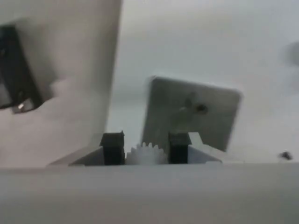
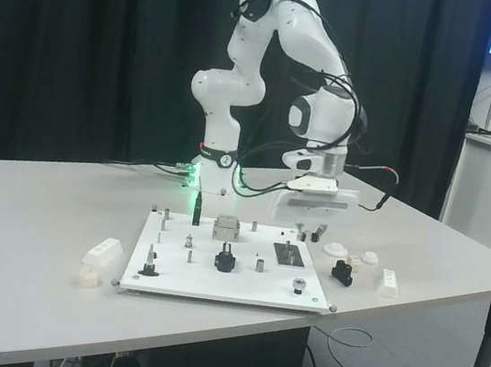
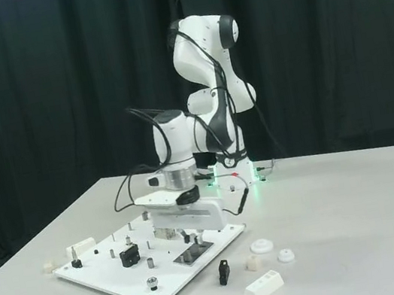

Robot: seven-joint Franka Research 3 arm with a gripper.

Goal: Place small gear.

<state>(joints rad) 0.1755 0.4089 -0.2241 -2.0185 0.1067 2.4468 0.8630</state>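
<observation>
Where black curtain [image 2: 83,44] hangs; grey table [image 2: 34,210] holds white board [image 2: 214,281].

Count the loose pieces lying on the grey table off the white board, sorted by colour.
White pieces: 6
Black pieces: 1
Total: 7

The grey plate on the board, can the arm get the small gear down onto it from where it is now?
Probably yes. The hand holds the small gear just above the grey plate, and nothing stands between them.
</observation>
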